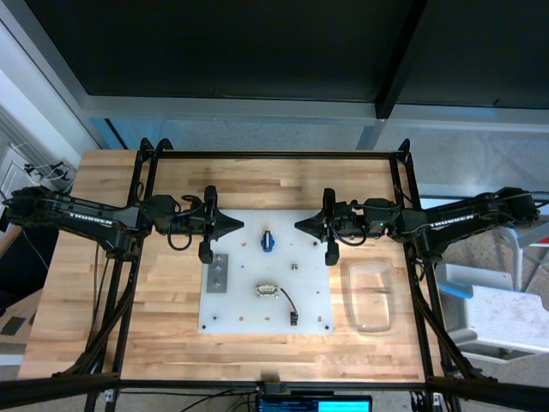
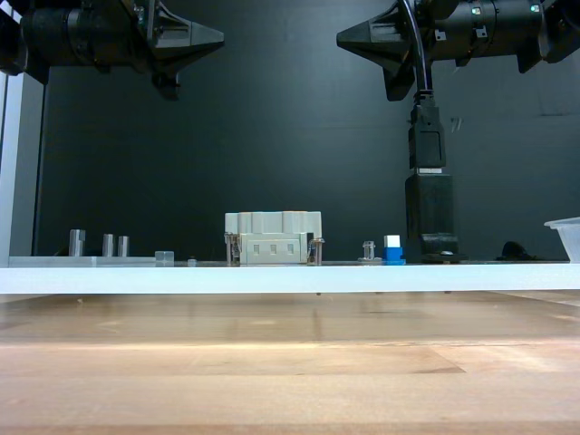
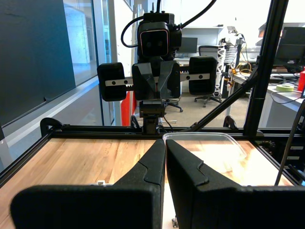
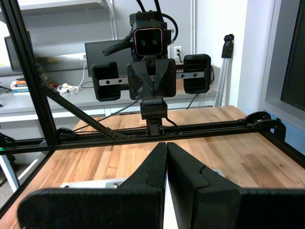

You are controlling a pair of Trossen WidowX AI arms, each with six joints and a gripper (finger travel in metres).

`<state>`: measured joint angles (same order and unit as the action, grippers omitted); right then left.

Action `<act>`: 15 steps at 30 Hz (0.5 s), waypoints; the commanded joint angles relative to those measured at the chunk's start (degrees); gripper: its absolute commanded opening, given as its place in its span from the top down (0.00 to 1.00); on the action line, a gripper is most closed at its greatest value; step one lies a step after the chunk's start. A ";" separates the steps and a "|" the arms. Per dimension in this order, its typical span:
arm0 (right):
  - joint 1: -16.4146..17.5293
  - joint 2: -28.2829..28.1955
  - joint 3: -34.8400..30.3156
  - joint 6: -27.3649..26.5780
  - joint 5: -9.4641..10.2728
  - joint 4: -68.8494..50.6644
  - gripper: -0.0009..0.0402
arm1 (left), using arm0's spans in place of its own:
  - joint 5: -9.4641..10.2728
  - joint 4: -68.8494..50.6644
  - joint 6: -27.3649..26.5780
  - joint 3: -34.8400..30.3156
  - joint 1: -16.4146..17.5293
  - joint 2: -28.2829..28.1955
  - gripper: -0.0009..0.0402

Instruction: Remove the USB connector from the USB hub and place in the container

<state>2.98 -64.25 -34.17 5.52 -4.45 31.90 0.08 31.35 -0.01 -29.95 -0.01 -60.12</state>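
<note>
Clenched and empty, the left hand (image 1: 244,225) and right hand (image 1: 298,226) hover high; the USB connector (image 1: 286,299) lies well below.

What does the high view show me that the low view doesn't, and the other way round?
Only the high view shows the whole container lying right of the white board. Only the low view shows the USB connector standing upright in the USB hub. Both show the left gripper and the right gripper, shut and empty, raised above the board, and the blue clip.
</note>
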 commanded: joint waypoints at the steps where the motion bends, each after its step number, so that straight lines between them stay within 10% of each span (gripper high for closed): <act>1: 0.02 -0.02 -0.02 0.04 1.51 -1.73 0.98 | -0.02 0.00 0.02 0.00 0.00 0.00 0.98; 15: 0.76 -0.02 -6.91 1.05 1.51 -17.42 0.98 | -0.02 0.02 0.02 0.00 0.00 0.00 0.98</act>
<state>3.46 -64.27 -39.42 6.52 -2.83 18.31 0.08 31.35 -0.01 -29.93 -0.01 -60.12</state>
